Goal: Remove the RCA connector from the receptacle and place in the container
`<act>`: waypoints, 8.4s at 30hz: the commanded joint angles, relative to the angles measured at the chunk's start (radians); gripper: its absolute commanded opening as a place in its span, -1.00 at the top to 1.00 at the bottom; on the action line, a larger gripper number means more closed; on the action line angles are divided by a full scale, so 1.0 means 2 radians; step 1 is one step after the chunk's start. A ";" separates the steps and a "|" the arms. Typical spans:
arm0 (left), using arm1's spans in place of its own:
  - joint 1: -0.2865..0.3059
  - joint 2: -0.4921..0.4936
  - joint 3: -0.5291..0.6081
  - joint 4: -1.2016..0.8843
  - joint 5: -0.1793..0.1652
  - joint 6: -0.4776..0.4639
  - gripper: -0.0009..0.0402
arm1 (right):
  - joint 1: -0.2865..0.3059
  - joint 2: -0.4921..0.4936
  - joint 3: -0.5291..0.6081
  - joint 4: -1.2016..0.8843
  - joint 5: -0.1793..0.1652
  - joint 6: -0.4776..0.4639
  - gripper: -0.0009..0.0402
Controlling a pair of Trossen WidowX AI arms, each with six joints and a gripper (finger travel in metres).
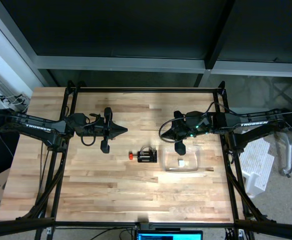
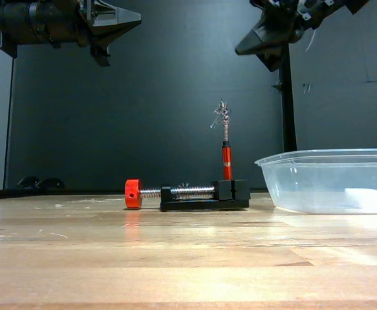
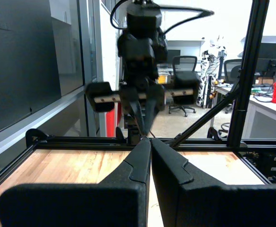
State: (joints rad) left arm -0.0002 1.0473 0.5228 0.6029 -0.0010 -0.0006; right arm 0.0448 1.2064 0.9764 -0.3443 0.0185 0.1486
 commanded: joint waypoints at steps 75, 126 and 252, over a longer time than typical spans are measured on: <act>0.000 0.000 0.000 0.000 0.000 0.000 0.96 | 0.063 0.335 0.206 -0.199 0.047 0.038 0.13; 0.000 0.000 0.000 0.000 0.000 0.000 0.96 | 0.063 0.315 0.222 -0.213 0.047 0.035 0.95; 0.000 0.000 0.000 0.000 0.000 0.000 0.96 | 0.016 0.023 0.038 -0.043 0.048 -0.033 0.94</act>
State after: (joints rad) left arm -0.0002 1.0470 0.5228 0.6029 -0.0013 -0.0006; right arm 0.0875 1.2514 1.0542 -0.4648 0.1352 0.0956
